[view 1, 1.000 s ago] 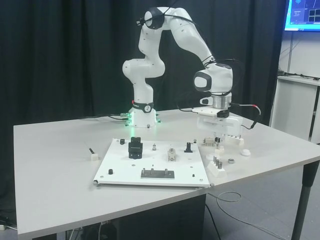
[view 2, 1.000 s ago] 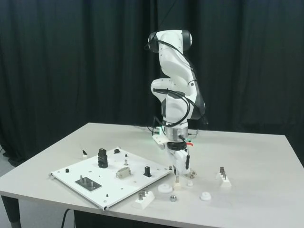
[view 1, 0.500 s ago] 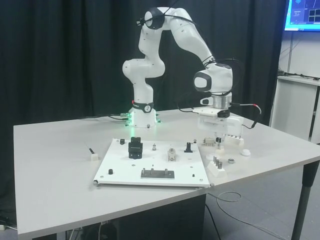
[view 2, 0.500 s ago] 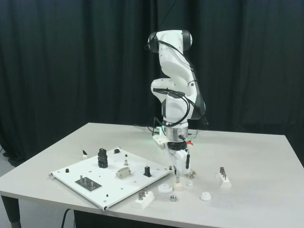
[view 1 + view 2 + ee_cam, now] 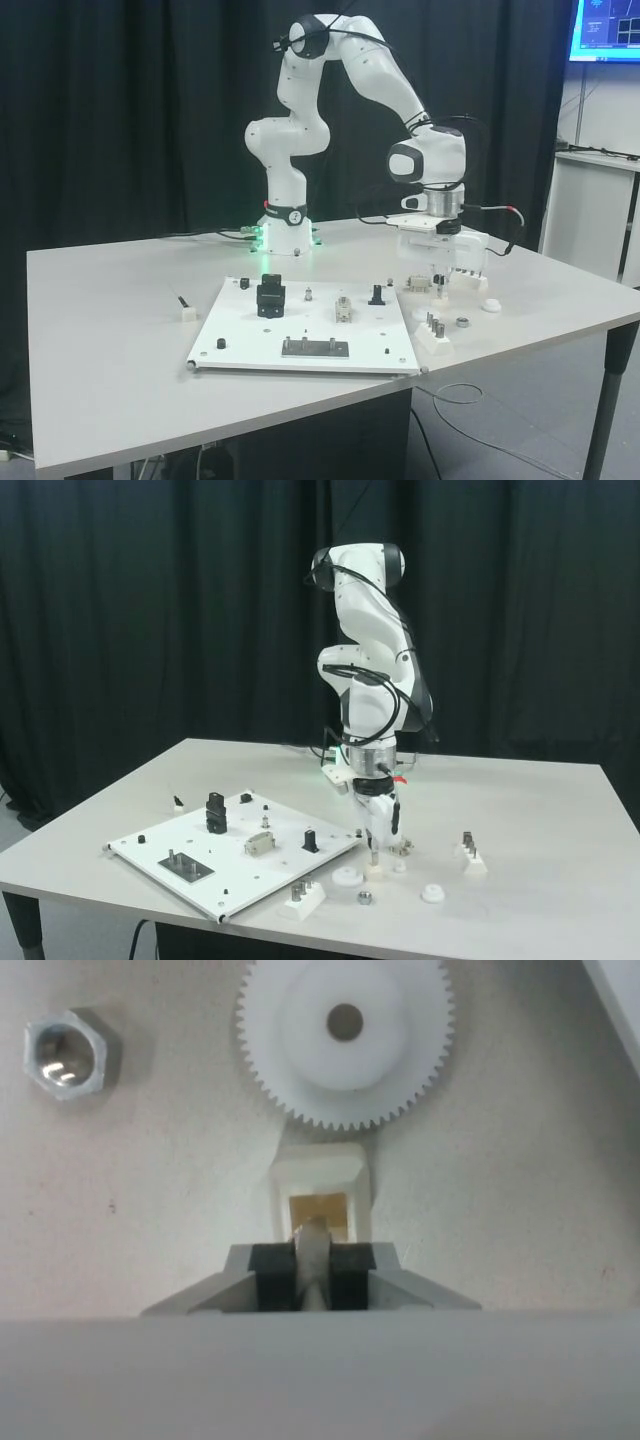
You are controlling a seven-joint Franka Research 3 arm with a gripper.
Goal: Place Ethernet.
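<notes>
**Visitor:** What is the white robot arm [image 5: 330, 70] doing right now?

**Onlooker:** It reaches down to the grey table [image 5: 100, 330], just off the near corner of the flat white assembly board [image 5: 310, 330]. Its two-fingered gripper [image 5: 312, 1275] is pinching a small pale plug between black pads [image 5: 270, 1278]. I take that plug, the Ethernet connector [image 5: 312, 1250], to be the thing to place.

**Visitor:** Where exactly is the plug?

**Onlooker:** In the wrist view it hangs directly above a little white square holder [image 5: 318, 1195], with a metallic opening showing below its tip. Whether plug and holder touch, I cannot tell. A white toothed plastic gear [image 5: 345, 1040] lies just beside the holder, and a grey metal hex nut [image 5: 65, 1055] sits apart from both.

**Visitor:** How should this step be done well?

**Onlooker:** My judgement: keep the grip firm and the plug upright, so it does not twist between the pads. The likely socket is on the board, perhaps the small grey block [image 5: 343, 310] near its middle, though it is too small to be sure. Travel should clear the black upright fixtures [image 5: 270, 298], then the plug should be squared to the opening before pushing.
</notes>
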